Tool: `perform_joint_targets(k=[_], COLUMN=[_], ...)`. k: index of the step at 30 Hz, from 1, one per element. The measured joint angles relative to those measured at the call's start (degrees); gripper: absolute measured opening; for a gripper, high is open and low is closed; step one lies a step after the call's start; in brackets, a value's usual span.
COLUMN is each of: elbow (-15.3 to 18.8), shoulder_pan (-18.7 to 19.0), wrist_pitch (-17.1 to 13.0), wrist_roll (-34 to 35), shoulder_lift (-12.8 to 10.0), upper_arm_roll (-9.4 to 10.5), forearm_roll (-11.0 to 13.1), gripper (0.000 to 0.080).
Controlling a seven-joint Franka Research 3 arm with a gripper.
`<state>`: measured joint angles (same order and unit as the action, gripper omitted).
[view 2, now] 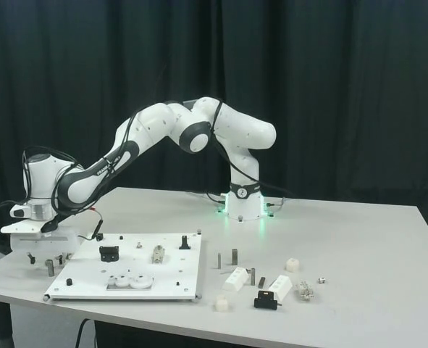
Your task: Remove small gear.
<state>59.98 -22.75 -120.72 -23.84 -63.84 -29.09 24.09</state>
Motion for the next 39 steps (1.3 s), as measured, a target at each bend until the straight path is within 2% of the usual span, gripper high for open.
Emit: perform_joint_targets(k=[2, 3, 21, 39], elbow=[0.0, 0.0, -0.2, -0.2], shoulder_pan=[0.0, 0.0, 0.1, 0.3], wrist_pitch=[0.2, 0.5, 6.2, 8.5], wrist_roll=[0.0, 0.1, 1.0, 2.9], shoulder_lift=[0.3, 0.6, 4.9, 6.2], upper_arm_roll=[-0.03, -0.05, -0.73, -1.09], forearm_roll=[0.0, 0.0, 0.0, 0.4], gripper=[0.0683, 0.0777, 0.08, 0.08])
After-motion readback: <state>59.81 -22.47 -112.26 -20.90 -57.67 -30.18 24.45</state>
